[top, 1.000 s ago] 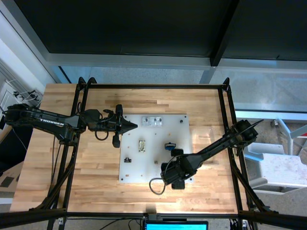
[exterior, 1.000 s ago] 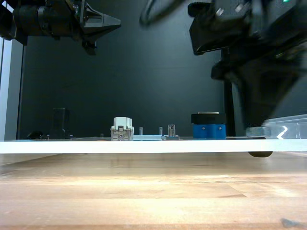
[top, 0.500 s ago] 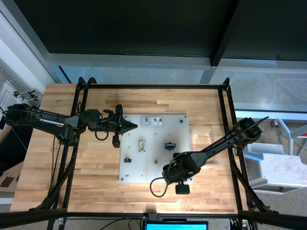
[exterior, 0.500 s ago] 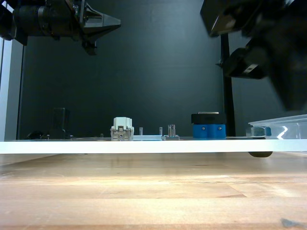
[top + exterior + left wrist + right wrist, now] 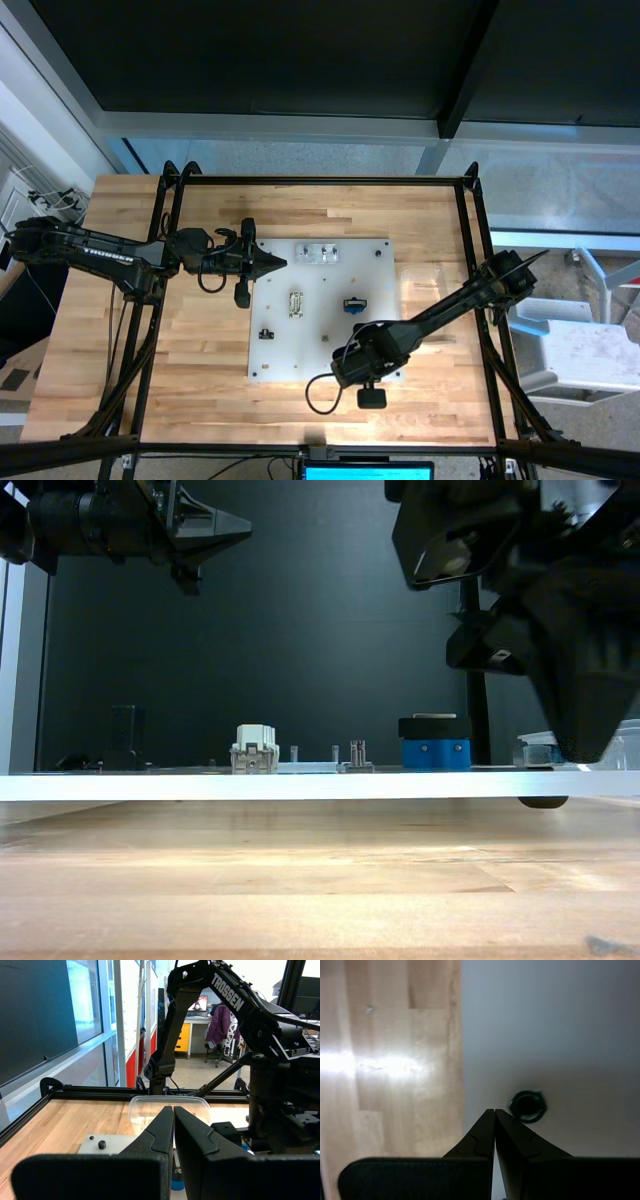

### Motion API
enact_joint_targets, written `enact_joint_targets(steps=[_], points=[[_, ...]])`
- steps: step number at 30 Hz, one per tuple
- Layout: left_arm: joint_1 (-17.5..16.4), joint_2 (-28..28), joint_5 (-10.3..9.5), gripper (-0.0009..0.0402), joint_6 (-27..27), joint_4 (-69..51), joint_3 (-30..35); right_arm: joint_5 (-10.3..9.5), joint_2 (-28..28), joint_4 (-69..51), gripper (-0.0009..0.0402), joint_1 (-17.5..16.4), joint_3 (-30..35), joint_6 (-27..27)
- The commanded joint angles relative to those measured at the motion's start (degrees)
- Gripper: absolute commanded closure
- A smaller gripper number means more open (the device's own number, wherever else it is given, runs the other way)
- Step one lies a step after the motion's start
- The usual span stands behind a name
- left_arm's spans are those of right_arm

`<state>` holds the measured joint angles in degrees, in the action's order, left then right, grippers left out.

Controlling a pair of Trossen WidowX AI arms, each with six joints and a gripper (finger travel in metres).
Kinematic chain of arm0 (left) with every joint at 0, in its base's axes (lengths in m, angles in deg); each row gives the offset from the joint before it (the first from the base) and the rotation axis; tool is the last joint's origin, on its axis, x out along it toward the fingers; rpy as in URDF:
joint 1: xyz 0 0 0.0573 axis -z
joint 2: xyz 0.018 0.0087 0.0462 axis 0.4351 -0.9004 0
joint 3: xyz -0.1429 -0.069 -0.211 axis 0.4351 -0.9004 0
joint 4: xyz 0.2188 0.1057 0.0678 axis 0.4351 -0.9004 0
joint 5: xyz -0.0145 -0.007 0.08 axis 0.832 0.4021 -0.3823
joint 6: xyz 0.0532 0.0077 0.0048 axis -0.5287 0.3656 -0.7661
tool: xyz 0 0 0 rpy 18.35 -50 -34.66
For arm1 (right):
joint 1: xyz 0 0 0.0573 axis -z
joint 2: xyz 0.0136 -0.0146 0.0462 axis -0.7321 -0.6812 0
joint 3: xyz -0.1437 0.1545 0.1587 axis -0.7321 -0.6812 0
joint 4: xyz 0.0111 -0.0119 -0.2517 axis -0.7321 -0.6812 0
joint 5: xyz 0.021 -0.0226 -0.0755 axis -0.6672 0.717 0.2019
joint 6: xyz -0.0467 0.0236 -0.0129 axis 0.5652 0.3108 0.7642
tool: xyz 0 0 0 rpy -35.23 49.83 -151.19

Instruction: Unfasten the M12 fastener and place in the container

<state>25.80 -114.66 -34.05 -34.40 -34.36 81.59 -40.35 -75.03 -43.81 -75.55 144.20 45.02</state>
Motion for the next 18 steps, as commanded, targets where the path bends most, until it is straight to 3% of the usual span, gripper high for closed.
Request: enact_joint_targets(steps=[1,15,16,18], points=[[0.0,0.0,0.00,0.0393,0.0,0.0,0.0,1.29,0.0,-0.3,0.0393,0.0,0.0,-0.1],[0.0,0.0,0.00,0.0393,0.0,0.0,0.0,2.19,0.1,-1.6,0.0393,0.0,0.0,0.2],[0.0,0.0,0.00,0.0393,0.0,0.0,0.0,3.30,0.3,-2.1,0.0393,0.0,0.0,0.4],[0.0,0.0,0.00,0.0393,0.0,0.0,0.0,9.79,0.8,-4.5,0.0393,0.0,0.0,-0.1]])
